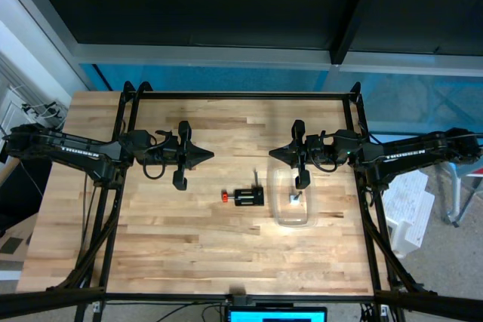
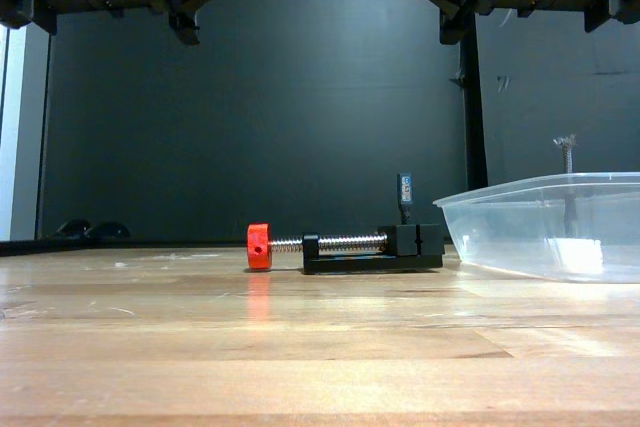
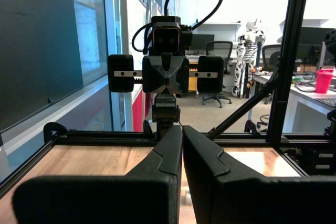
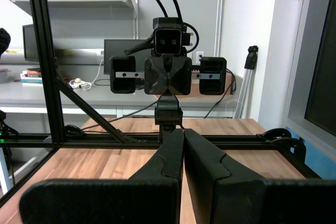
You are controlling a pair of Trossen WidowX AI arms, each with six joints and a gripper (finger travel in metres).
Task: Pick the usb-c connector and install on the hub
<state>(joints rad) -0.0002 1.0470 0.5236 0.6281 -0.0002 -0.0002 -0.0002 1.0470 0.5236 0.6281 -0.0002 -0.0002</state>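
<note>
Right gripper [image 1: 273, 152] and left gripper [image 1: 207, 156] hover above pale wooden counter [image 1: 151, 224], both pressed together. Nothing picked yet. Next you should spread right gripper and descend on small grey usb-c connector [image 1: 294, 197], at 3 o'clock of black red-tipped hub [image 1: 245, 197].

The hub [image 1: 243, 197] lies near the middle of the tabletop [image 1: 151, 246]. The tray [image 1: 302, 221] sits just right of it, with the usb-c connector [image 1: 294, 198] inside. The left hand [image 1: 210, 155] hangs above the tabletop, behind and left of the hub. The right hand [image 1: 273, 153] hangs opposite, over the tray's far edge, the two tips well apart.
</note>
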